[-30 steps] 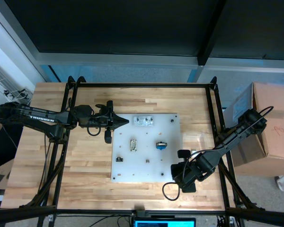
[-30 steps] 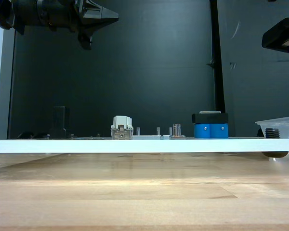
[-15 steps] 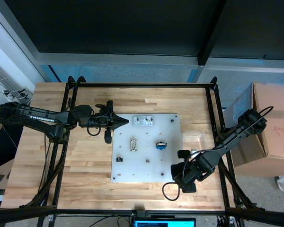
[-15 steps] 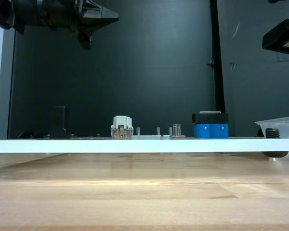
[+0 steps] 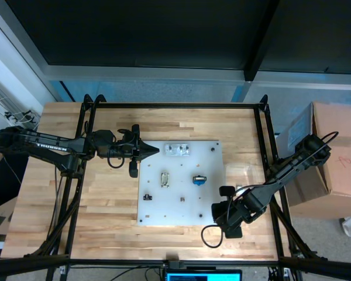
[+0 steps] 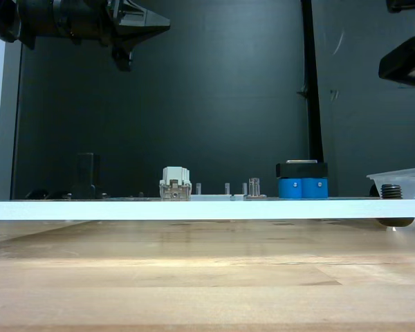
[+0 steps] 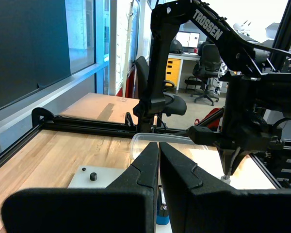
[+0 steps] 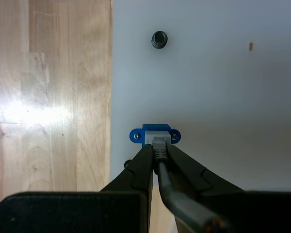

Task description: Pick the RJ45 connector and install on the taskboard

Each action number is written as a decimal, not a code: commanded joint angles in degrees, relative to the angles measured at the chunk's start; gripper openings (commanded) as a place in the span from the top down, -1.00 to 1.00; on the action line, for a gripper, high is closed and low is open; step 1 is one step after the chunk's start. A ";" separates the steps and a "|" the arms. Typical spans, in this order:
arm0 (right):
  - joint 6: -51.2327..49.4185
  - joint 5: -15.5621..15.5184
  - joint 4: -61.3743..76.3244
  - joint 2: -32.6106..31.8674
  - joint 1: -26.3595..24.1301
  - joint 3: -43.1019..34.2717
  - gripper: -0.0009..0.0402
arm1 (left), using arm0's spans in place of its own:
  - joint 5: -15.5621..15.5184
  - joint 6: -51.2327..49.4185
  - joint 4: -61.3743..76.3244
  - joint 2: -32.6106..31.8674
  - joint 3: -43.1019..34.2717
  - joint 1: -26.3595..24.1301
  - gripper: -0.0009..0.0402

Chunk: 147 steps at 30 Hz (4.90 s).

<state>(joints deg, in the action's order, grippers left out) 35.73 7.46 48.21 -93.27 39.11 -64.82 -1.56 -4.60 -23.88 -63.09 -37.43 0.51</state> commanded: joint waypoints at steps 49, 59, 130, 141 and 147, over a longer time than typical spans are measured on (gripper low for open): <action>-0.20 -1.03 5.92 8.46 0.09 -0.20 0.04 | 0.02 0.02 0.00 0.00 -0.02 0.00 0.95; -5.11 4.87 4.87 18.43 -7.02 0.42 0.26 | 0.02 0.02 0.00 0.00 -0.02 0.00 0.95; -28.72 -7.48 -71.32 42.18 -41.59 35.26 0.96 | 0.02 0.02 0.00 0.00 -0.02 0.02 0.95; -28.72 -7.48 -71.32 42.18 -41.59 35.26 0.96 | 0.02 0.02 0.00 0.00 -0.02 0.02 0.95; -28.72 -7.48 -71.32 42.16 -41.59 35.26 0.96 | 0.02 0.02 0.00 0.00 -0.02 0.00 0.95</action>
<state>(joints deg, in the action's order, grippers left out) 6.96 -0.03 -23.11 -51.09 -2.50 -29.54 -1.56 -4.58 -23.88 -63.09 -37.45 0.51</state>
